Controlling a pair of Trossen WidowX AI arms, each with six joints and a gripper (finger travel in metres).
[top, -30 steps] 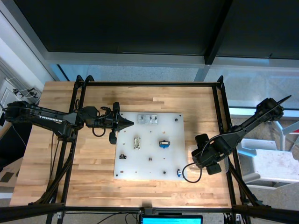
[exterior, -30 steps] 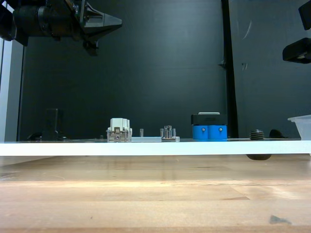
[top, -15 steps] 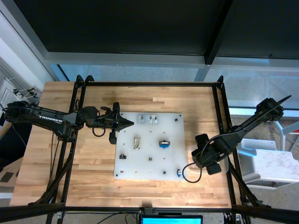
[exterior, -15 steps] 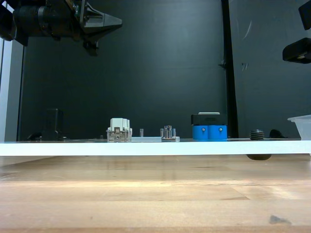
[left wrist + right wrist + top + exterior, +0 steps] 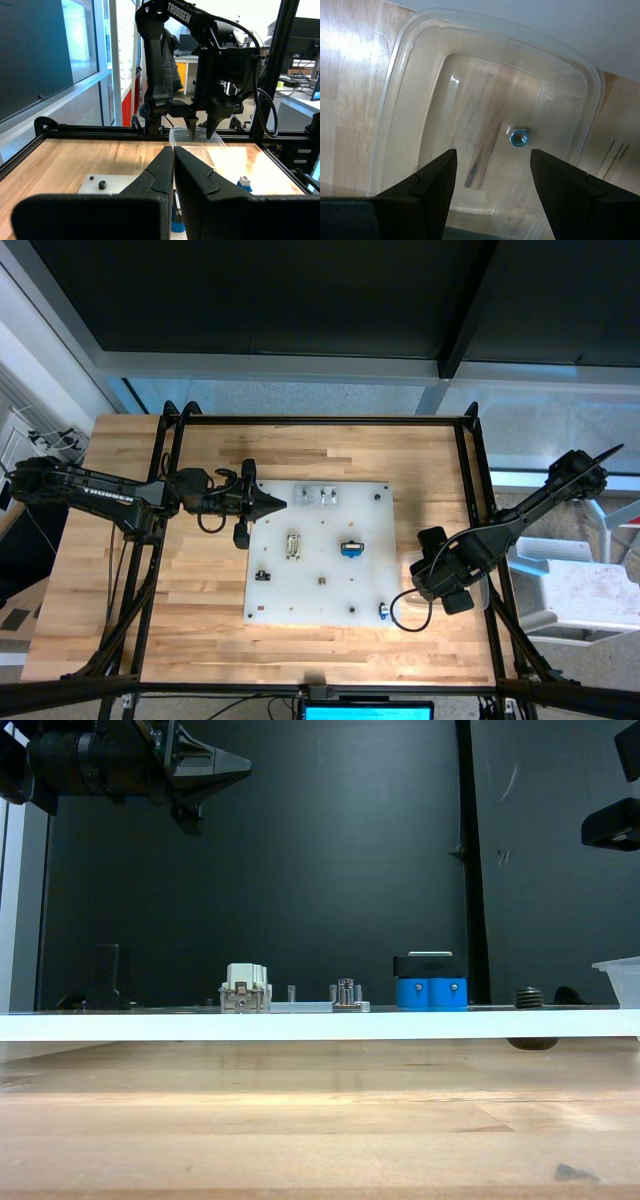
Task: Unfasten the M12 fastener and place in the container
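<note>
Small silver hex nut [image 5: 518,137] lies in the clear plastic rectangular tub [image 5: 395,75], right gripper [image 5: 492,155] hanging over it with fingers spread (nothing held). The left gripper [image 5: 173,150] is pinched together above the white board [image 5: 285,600], at its left edge.

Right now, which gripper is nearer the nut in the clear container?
Right. The right gripper hangs open above the container holding the nut; the left gripper, shut, is raised near the far left corner of the white board.

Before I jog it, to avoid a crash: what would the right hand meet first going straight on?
Likely the container floor, beside the nut lying inside; depth unclear. The open right hand hangs over it; the shut left hand hovers by the board's left edge.
</note>
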